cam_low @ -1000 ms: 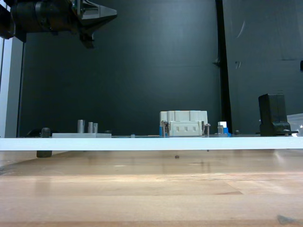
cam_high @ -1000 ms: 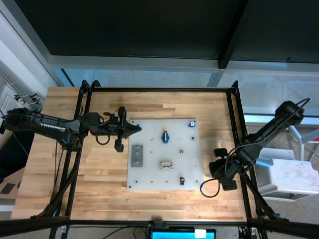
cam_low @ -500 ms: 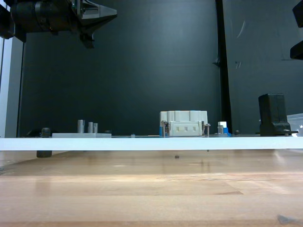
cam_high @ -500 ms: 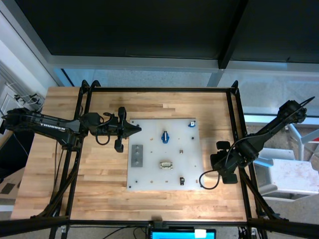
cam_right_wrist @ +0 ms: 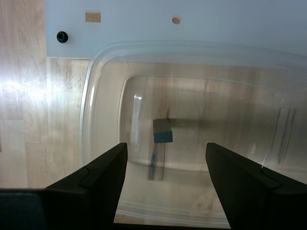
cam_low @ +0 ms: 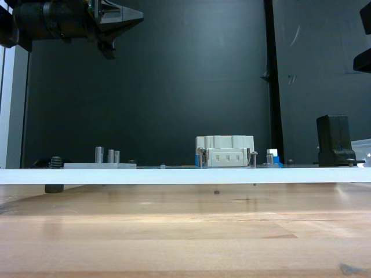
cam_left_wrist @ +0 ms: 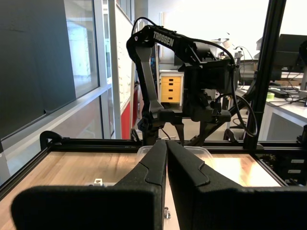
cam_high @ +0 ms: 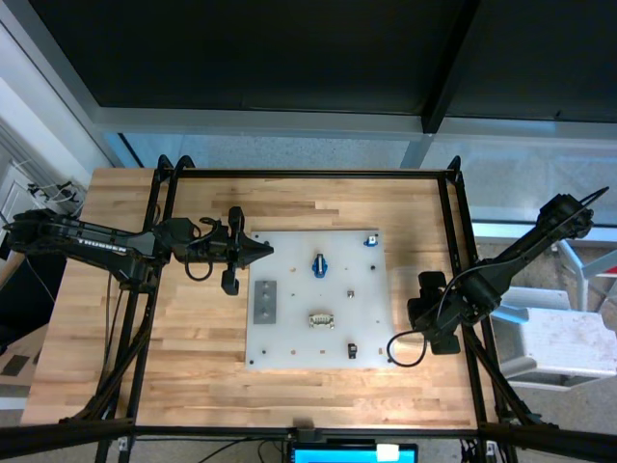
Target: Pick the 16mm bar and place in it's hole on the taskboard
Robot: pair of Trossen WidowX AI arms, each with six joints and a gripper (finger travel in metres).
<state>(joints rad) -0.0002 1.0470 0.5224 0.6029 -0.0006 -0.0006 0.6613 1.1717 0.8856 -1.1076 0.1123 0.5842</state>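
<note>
Left tool fully closed, fingers pressed together, holding nothing. It hangs high above the far-left corner of the taskboard, pointing right.

Right tool spread wide, empty, pointing down. It is raised above the bench, just right of the board's right edge.

Under the right tool is a clear plastic tray on the bench, touching or just beside the board edge. The 16mm bar is inside this tray, lying free, dark end face toward the wrist camera. Not gripped, clear of its seat on the board. Upright or leaning: cannot tell.

On the board: grey block at the left with short metal pegs standing in it, white connector in the middle, blue part farther back, and black part at the right.
</note>
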